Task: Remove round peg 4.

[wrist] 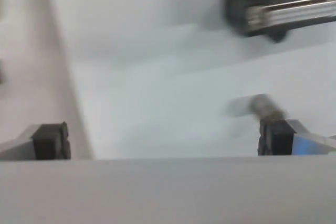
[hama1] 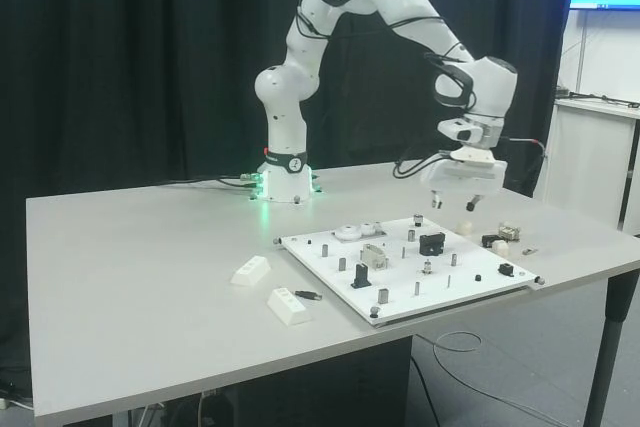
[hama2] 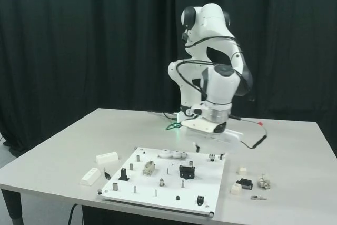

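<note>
Round peg 4 cannot be singled out among the board's (hama1: 400, 292) small pegs.

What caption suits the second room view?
White robot arm hovers its gripper above a white board of pegs.

Fingers (wrist: 51, 141) spread wide over white board (wrist: 173, 93); black part (wrist: 273, 3) beyond.

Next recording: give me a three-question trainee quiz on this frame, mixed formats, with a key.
1. True or false: the gripper is holding a peg.
2. Where is the gripper relative to the white board? A) resting on it B) hovering above its far edge C) off beside the two white blocks
3. Fill in: the arm's base glows ____.

Key: 1 false, the fingers are open with nothing between them; 2 B; 3 green.
</note>
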